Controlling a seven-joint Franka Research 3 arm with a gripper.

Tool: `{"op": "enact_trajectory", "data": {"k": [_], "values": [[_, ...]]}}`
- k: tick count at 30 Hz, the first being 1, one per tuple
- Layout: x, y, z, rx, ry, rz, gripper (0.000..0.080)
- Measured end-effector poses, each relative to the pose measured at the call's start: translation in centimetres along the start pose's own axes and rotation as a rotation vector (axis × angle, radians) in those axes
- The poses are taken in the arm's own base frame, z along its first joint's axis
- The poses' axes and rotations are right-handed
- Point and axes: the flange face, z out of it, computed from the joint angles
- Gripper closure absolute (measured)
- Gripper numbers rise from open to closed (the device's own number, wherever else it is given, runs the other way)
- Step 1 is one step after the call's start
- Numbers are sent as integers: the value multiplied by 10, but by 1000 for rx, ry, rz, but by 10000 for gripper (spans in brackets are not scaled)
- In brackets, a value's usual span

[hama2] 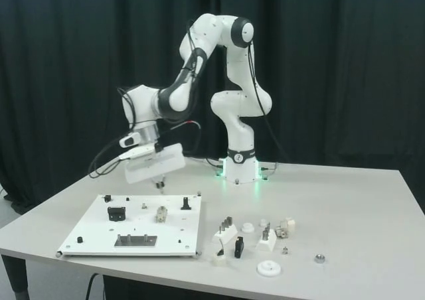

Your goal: Place Ethernet.

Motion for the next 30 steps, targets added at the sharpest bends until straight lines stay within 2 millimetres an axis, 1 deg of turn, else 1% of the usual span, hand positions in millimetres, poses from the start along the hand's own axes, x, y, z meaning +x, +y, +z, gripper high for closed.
{"op": "enact_trajectory", "data": {"k": [7,17,24,30], "values": [[-6,-55,11,-1,-35,21,721],[-17,-141,25,-38,-68,42,721],[-29,-202,36,-74,-85,50,721],[-44,-254,50,-100,-91,27,721]]}}
